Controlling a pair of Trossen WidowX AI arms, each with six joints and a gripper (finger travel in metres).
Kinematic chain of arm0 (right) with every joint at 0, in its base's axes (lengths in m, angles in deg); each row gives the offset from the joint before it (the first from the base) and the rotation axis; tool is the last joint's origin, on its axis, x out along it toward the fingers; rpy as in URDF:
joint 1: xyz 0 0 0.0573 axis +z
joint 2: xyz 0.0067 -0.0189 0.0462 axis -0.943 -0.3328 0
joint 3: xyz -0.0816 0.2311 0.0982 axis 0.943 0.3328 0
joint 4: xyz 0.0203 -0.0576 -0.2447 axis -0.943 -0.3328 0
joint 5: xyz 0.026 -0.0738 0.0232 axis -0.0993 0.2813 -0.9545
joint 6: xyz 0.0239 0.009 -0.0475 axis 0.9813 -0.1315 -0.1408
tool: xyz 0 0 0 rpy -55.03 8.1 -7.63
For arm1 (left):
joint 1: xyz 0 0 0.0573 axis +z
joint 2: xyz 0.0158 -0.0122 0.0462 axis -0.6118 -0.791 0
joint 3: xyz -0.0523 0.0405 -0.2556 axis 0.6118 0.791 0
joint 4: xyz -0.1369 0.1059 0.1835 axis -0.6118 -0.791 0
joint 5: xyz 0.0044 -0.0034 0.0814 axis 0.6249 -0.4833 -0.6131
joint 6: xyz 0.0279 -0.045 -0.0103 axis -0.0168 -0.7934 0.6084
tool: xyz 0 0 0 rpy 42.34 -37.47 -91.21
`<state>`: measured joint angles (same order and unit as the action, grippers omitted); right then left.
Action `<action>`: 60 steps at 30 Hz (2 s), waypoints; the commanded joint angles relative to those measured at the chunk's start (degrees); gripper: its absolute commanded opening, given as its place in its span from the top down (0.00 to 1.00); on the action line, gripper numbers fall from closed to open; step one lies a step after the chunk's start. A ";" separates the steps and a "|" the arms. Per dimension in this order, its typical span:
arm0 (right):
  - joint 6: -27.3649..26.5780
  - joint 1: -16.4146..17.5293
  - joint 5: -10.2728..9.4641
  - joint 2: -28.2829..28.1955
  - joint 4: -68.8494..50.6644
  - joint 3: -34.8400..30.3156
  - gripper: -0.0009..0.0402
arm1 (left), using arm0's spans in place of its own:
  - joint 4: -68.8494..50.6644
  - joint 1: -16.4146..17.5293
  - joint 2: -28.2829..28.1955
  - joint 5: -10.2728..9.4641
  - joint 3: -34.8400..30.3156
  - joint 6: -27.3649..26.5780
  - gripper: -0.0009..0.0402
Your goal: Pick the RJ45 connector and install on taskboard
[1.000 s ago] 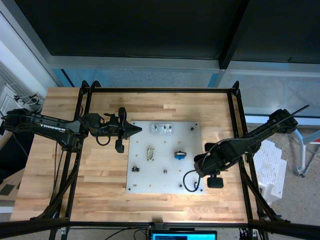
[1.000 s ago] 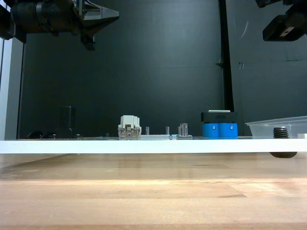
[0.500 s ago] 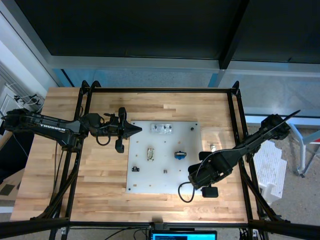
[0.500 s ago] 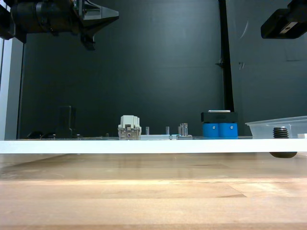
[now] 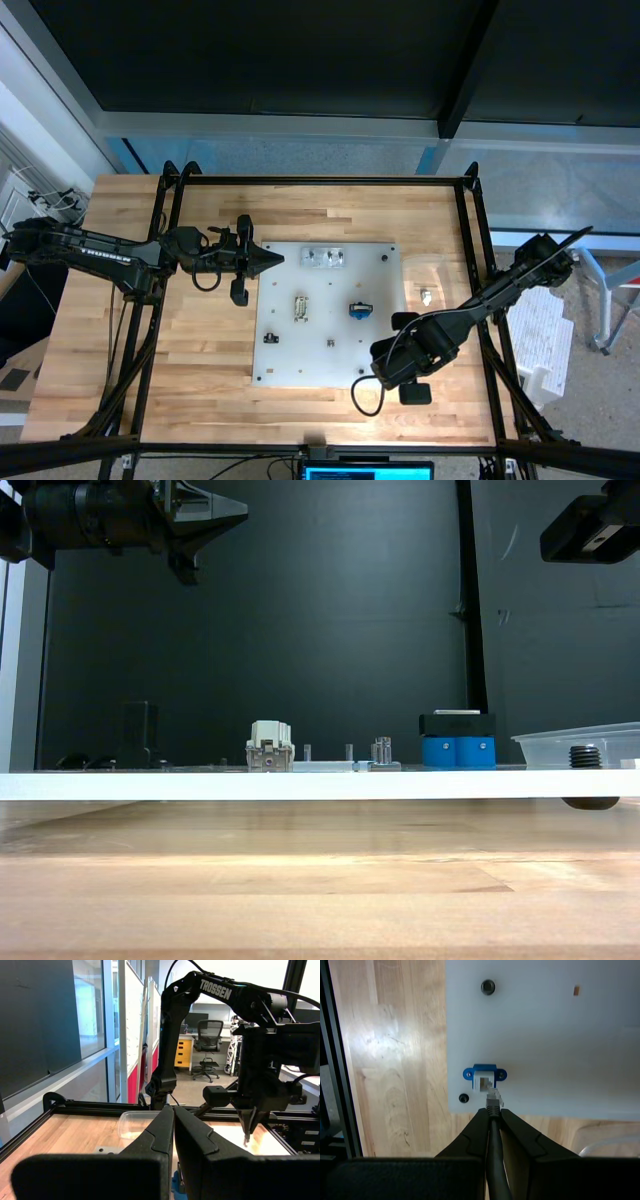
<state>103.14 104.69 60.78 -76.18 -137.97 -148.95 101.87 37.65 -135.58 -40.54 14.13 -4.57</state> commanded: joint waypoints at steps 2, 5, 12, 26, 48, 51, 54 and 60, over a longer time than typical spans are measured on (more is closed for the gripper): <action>-0.20 0.22 0.07 -0.50 0.24 0.00 0.98 | 0.02 0.00 0.00 0.02 -0.02 0.02 0.98; -0.39 0.31 0.02 -0.81 0.76 0.00 0.98 | 0.02 0.00 0.00 0.02 -0.02 0.02 0.98; -0.42 0.55 0.04 -1.92 1.60 0.00 0.98 | 0.02 0.00 0.00 0.02 -0.02 0.02 0.98; -0.70 0.57 0.24 -2.38 1.40 0.00 0.98 | 0.02 0.00 -0.02 0.02 -0.02 0.02 0.98; -1.01 0.55 0.63 -2.62 1.81 0.02 0.98 | 0.02 0.00 -0.02 0.02 -0.02 0.02 0.98; -1.03 0.59 0.63 -2.75 2.08 0.20 0.98 | 0.02 0.00 -0.02 0.02 -0.02 0.02 0.98; -1.03 0.66 0.63 -2.75 2.75 0.63 0.98 | 0.02 0.00 -0.02 0.02 -0.02 0.02 0.98; -1.01 0.74 0.59 -2.75 3.28 1.07 0.98 | 0.02 0.00 -0.02 0.02 -0.02 0.02 0.98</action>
<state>102.12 105.41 61.41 -78.94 -134.80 -147.94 101.87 37.62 -135.58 -40.52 14.13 -4.57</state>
